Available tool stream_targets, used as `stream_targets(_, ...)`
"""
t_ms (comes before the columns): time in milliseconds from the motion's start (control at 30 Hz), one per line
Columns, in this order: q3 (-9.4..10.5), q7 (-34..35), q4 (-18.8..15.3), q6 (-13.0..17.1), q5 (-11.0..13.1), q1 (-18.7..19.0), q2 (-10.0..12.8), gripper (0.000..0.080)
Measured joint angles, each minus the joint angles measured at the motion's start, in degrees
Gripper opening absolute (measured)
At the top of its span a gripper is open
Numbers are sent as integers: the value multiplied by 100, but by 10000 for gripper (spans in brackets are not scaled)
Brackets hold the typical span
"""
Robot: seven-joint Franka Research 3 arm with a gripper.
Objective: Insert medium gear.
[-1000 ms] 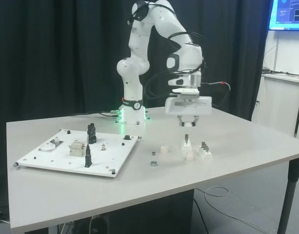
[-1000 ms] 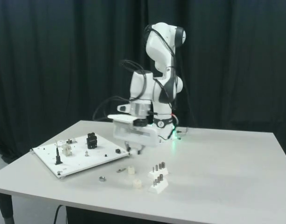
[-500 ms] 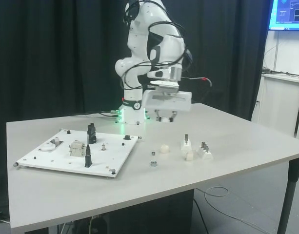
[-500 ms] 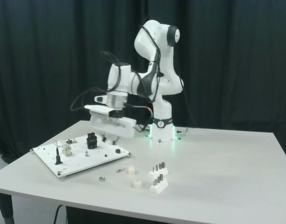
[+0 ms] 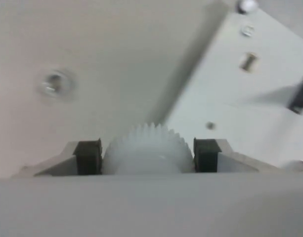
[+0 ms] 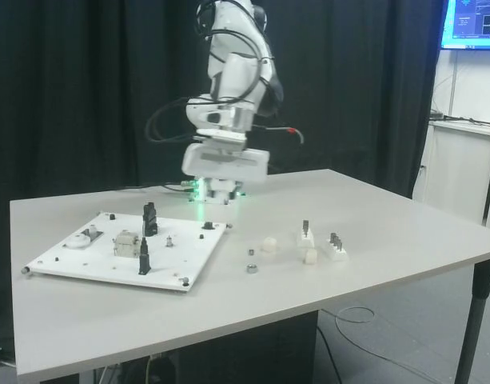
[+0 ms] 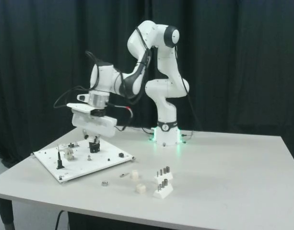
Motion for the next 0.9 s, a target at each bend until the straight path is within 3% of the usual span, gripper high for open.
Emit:
stream_targets(333,-366,-654,-34,-156,-6,-400,-1,399)
stream_targets(900,-1328,-987,-138,-243,36,-855,-3,399)
